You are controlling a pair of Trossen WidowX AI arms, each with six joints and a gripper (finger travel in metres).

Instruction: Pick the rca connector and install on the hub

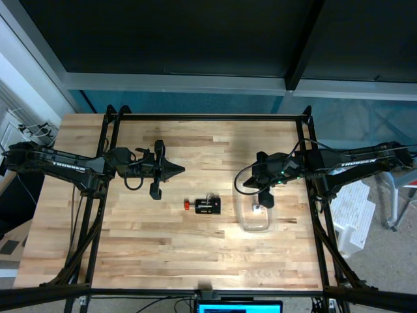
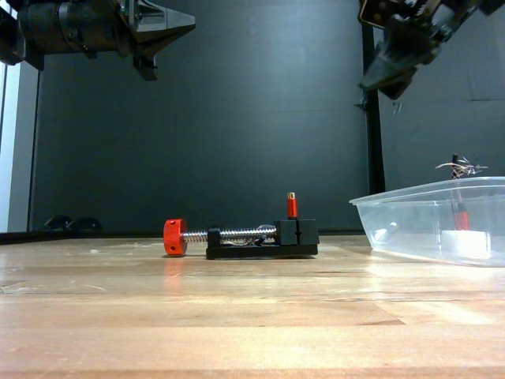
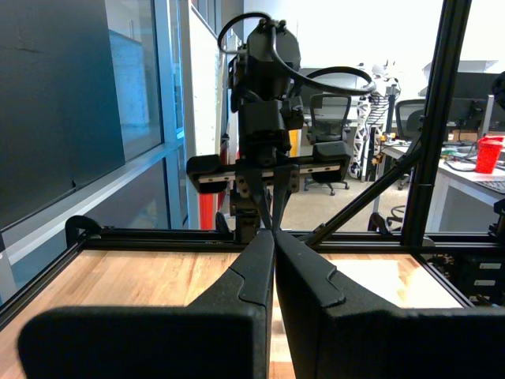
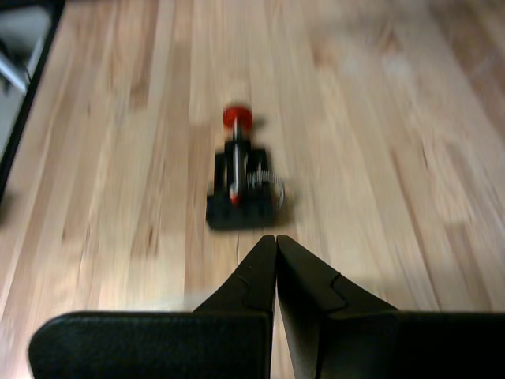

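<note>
Wood worktop [image 1: 130, 248], both my arms up off it. My left gripper [image 1: 179, 171] hangs high over the left half, on the far side of the hub [image 1: 208, 207]. It points toward the right edge, jaws pressed flat together on nothing; its own camera shows the same [image 3: 274, 234]. My right gripper [image 1: 266, 203] hovers above the far end of the clear tray [image 1: 242, 225] and tilts down toward the hub. Its jaws are also closed tip to tip and hold nothing [image 4: 276, 239]. The hub sits near the middle of the worktop, lying flat, with its red knob [image 1: 186, 205] toward the left edge. From low down the knob [image 2: 174, 237] is on a silvery threaded rod, and a short red post [image 2: 291, 205] with a gold tip stands upright on the black block [image 2: 296, 234]. The tray [image 2: 410, 229] lies toward the right edge, apart from the hub. The rca connector [image 2: 460, 215] is probably the red piece standing inside the tray with thin wires on top, seen only through the tray wall. It touches neither gripper.
</note>
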